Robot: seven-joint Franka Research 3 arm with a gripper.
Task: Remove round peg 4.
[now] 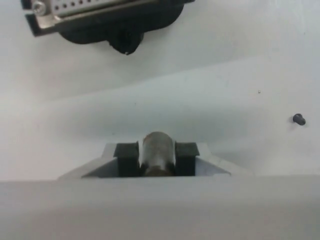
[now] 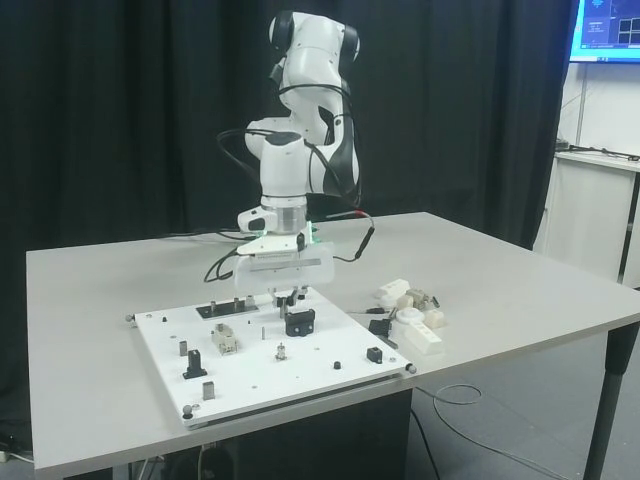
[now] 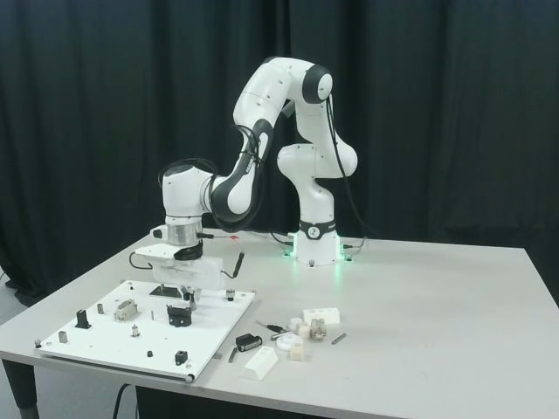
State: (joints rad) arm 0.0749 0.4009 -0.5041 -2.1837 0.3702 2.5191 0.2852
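Two black fingers (image 1: 127, 159) clamped tight on upright round peg (image 1: 158, 152) between them.

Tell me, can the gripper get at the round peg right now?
Probably yes: in the wrist view the round peg already sits between the gripper fingers, the black pads close on both sides, and nothing blocks it above the white board.

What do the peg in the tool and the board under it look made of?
The round peg looks like bare metal: grey, with a soft sheen along its curve. The board looks like matte white plastic or painted sheet; which one cannot be told.
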